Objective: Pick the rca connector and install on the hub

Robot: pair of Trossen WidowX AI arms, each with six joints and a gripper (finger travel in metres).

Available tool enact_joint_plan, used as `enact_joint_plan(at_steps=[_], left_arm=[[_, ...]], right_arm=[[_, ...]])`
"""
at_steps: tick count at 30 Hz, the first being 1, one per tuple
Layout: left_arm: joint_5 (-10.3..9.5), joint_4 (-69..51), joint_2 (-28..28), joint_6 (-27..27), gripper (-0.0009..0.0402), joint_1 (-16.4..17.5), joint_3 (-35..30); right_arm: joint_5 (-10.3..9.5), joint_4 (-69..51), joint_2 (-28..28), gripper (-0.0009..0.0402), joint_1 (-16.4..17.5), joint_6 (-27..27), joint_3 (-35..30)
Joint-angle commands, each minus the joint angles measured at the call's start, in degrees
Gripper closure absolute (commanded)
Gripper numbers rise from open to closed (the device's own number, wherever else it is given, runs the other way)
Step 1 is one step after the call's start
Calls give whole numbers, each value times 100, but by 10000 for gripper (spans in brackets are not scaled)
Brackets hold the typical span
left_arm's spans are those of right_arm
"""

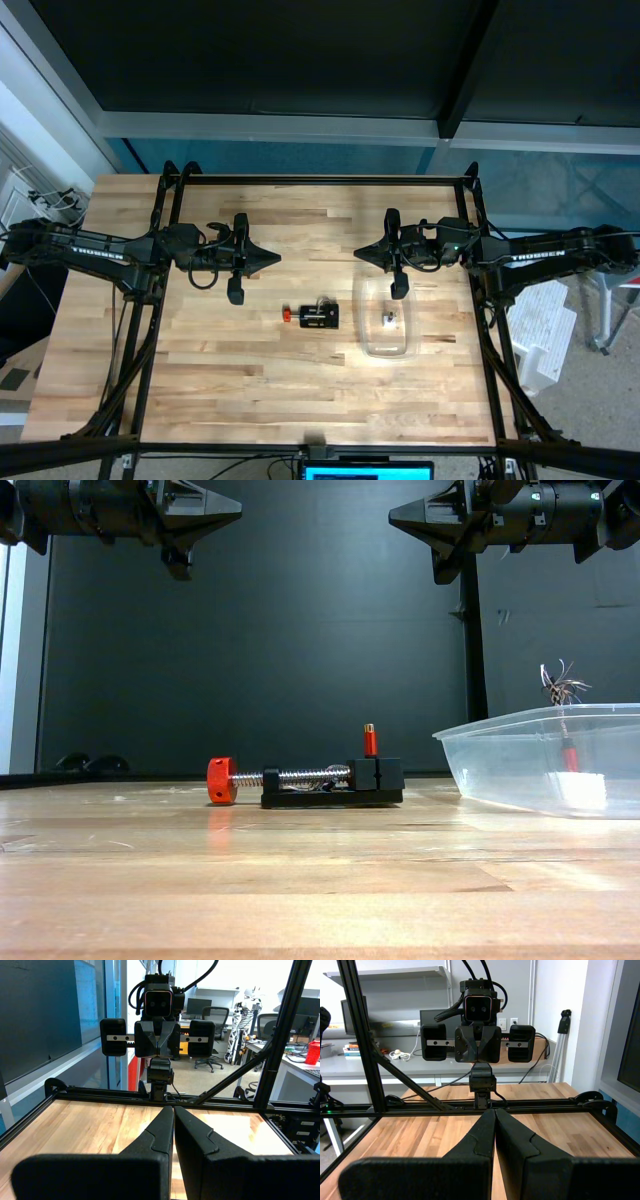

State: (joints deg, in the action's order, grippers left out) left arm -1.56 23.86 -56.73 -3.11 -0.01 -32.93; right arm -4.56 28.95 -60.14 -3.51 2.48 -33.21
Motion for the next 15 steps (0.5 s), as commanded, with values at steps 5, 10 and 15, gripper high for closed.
enact_joint_plan(at_steps=[5,10,15], left_arm=[[0,-2,0,2,393,2,0],[0,-2,0,2,393,0,0],[0,-2,0,2,393,0,0]], right_arm=[[0,9,-2,393,2,4,-2],[4,0,0,393,2,9,-4],[4,-887,11,393,17,160,-282]])
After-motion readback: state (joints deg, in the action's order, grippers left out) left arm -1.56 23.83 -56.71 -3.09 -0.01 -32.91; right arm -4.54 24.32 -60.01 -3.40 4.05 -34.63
